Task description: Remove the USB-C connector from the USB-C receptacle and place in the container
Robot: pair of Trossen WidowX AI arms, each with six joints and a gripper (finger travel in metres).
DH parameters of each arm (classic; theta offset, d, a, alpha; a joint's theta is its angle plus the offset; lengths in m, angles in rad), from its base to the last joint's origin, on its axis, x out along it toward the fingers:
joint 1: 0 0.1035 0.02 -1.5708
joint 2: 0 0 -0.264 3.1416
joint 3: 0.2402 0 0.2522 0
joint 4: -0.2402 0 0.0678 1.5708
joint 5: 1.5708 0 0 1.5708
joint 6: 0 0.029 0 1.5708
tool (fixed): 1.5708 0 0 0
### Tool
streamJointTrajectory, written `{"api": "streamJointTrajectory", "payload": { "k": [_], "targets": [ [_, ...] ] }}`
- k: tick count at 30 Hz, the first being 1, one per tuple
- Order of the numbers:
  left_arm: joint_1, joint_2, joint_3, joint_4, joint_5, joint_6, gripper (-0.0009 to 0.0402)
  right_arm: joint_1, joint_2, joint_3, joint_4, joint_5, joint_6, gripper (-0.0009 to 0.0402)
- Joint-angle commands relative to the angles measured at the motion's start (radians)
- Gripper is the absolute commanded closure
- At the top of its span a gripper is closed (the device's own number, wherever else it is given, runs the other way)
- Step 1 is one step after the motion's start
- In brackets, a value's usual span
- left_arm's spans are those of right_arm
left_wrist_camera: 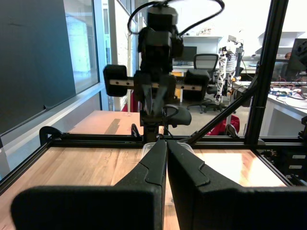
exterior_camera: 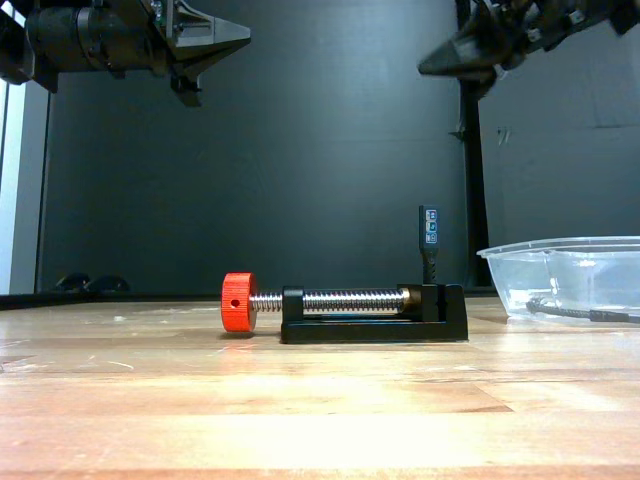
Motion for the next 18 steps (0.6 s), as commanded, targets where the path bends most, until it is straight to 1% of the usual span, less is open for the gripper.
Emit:
{"api": "streamJointTrajectory", "payload": {
  "k": [1,2,3,7,9,12,15,18],
  "targets": [
    [0.0,0.0,0.0,0.0,0.0,0.0,0.0393,-0.066,-0.002,-0.074,0.191,-0.099,0.002,0.0391],
    [0.0,0.0,0.0,0.0,0.0,0.0,0.0393,-0.084,-0.002,-0.097,0.25,-0.138,0.005,0.0397],
    [0.0,0.0,0.0,0.0,0.0,0.0,0.0393,-0.098,-0.002,-0.119,0.308,-0.156,0.024,0.0393],
    [0.0,0.0,0.0,0.0,0.0,0.0,0.0393,-0.109,-0.003,-0.168,0.441,-0.153,0.063,0.0393],
    [0.0,0.0,0.0,0.0,0.0,0.0,0.0393,-0.11,-0.006,-0.174,0.473,-0.173,0.077,0.0394],
    [0.0,0.0,0.0,0.0,0.0,0.0,0.0393,-0.11,-0.007,-0.169,0.487,-0.176,0.093,0.0394],
    [0.0,0.0,0.0,0.0,0.0,0.0,0.0393,-0.11,-0.007,-0.17,0.491,-0.174,0.093,0.0394],
    [0.0,0.0,0.0,0.0,0.0,0.0,0.0393,-0.109,0.009,-0.17,0.526,-0.151,0.094,0.0394]
  ]
}}
